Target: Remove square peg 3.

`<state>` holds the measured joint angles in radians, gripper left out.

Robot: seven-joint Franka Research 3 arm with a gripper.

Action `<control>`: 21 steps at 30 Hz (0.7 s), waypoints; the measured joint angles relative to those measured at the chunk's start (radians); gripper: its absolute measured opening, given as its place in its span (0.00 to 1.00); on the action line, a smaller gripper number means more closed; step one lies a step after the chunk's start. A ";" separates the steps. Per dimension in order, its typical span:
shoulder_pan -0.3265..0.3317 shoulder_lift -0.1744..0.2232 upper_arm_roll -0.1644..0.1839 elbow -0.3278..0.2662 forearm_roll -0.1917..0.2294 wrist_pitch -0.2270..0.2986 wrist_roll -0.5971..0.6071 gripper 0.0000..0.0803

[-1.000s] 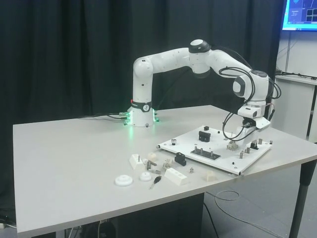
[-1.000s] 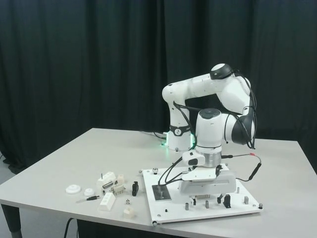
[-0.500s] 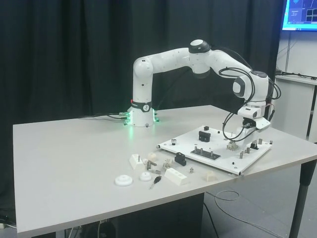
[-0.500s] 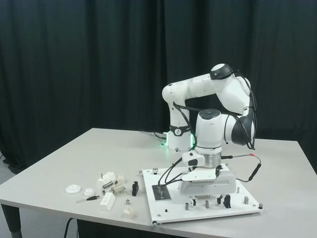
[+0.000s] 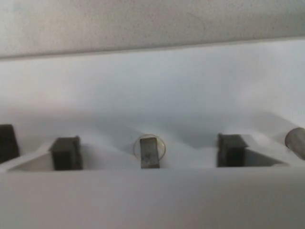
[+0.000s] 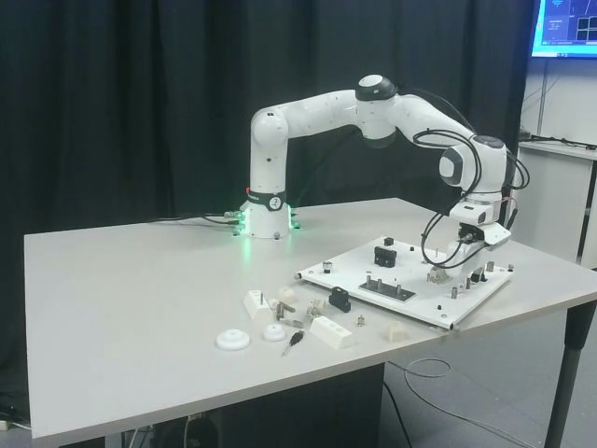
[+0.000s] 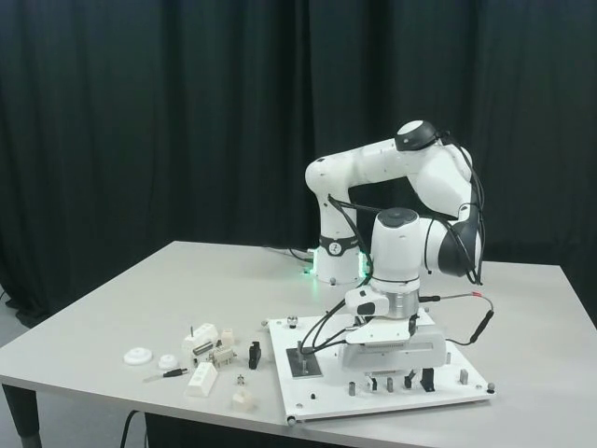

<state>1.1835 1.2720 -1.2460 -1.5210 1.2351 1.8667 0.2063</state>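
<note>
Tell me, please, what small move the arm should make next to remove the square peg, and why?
Probably lower a little further. In the wrist view the square peg stands upright in its hole, centred between the two fingers, with gaps on both sides. The gripper sits low over the white board.

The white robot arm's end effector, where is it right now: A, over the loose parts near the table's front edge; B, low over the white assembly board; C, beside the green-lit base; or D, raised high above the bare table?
B: both room views show the end effector hanging low over the white assembly board with its small pegs, away from the loose white parts on the grey table.
</note>
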 joint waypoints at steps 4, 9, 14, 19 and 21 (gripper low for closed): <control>0.000 0.000 0.000 0.000 -0.007 0.000 -0.002 0.85; 0.000 0.000 0.000 0.001 -0.012 0.000 -0.002 0.44; 0.000 -0.001 0.001 0.002 -0.015 -0.002 -0.002 0.24; 0.000 -0.001 0.002 0.007 -0.021 -0.005 -0.014 0.24; 0.000 -0.001 0.002 0.007 -0.022 -0.005 -0.014 0.24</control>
<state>1.1833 1.2713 -1.2440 -1.5141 1.2134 1.8614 0.1922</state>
